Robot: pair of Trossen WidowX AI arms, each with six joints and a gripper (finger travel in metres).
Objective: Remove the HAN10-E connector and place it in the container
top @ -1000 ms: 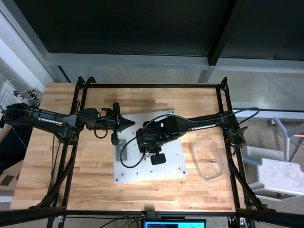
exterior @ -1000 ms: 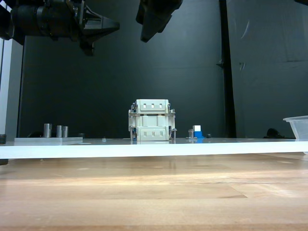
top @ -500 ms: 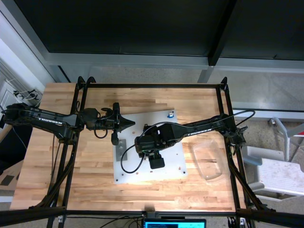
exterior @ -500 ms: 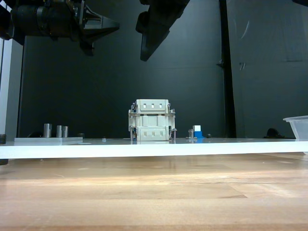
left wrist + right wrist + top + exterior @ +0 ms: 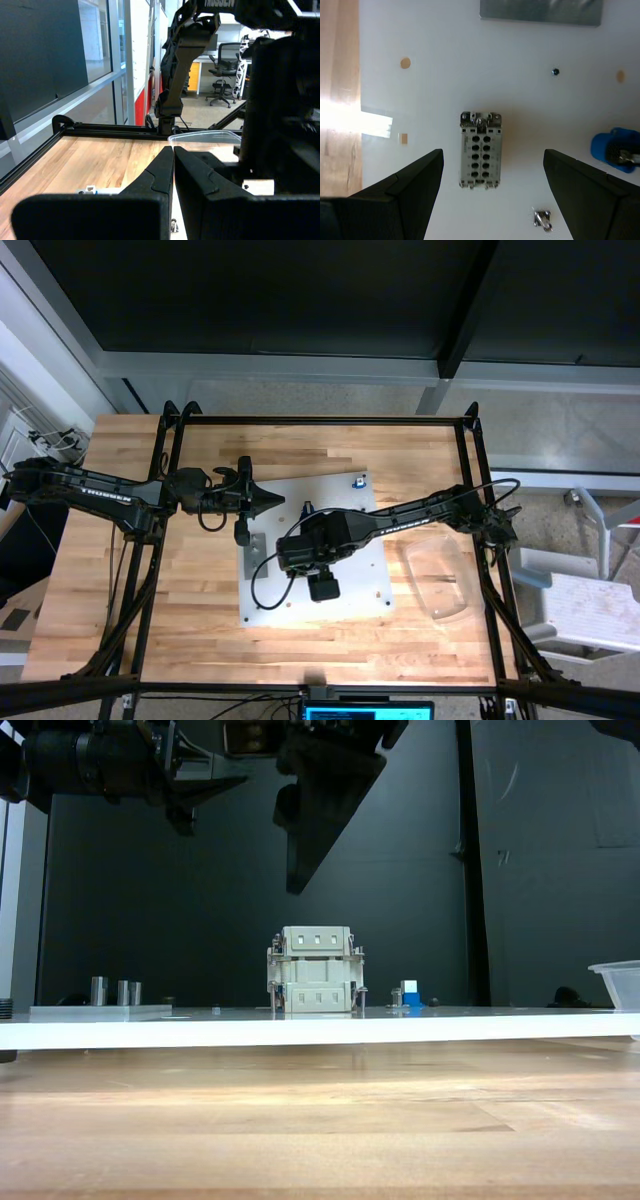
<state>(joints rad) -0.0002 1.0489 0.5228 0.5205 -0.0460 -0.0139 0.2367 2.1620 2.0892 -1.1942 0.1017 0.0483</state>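
Directly under the gaping right pincer (image 5: 492,151) sits the beige HAN10-E connector (image 5: 479,150); closed left pincer (image 5: 173,152) nearby.

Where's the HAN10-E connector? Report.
Low view: the HAN10-E connector stands on the board, under the open right end effector, left of the blue knob; the shut left end effector hovers upper left.

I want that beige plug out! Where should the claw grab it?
Probably its two long flat sides, from straight above. The HAN10-E connector stands upright, holes up; the open right claw hangs above, one finger past each long side. Left claw is shut, off leftward.
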